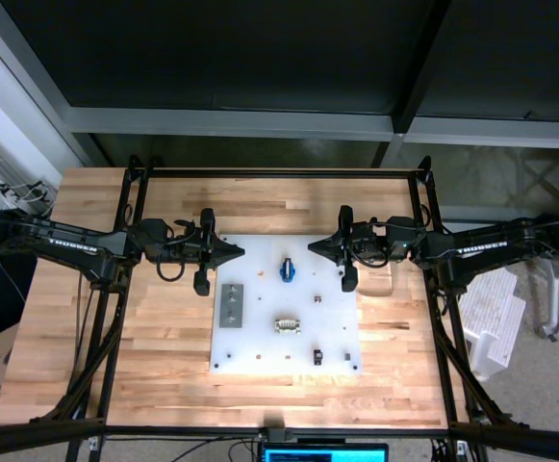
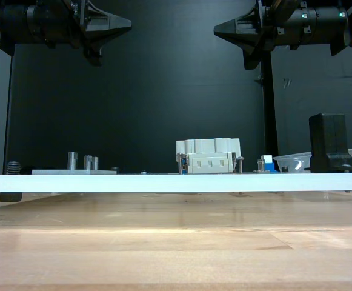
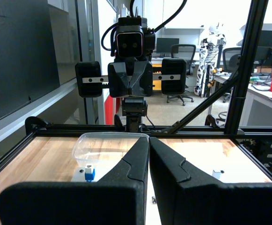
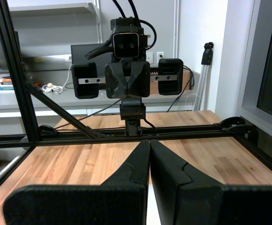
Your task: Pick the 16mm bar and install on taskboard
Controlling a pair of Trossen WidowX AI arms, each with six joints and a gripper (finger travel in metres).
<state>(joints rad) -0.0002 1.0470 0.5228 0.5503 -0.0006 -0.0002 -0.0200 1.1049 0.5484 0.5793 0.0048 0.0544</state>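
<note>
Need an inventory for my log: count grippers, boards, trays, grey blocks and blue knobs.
taskboard: 1
grippers: 2 (left gripper over the taskboard's far-left corner, right gripper over its far edge; both shut, empty)
clear tray: 1
grey block: 1
blue knob: 1
Total: 6

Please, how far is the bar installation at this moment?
Nothing looks done yet. The left gripper and the right gripper both hang shut and empty above the far edge of the large white square taskboard. Nothing is in hand; picking the bar and installing it are left.
</note>
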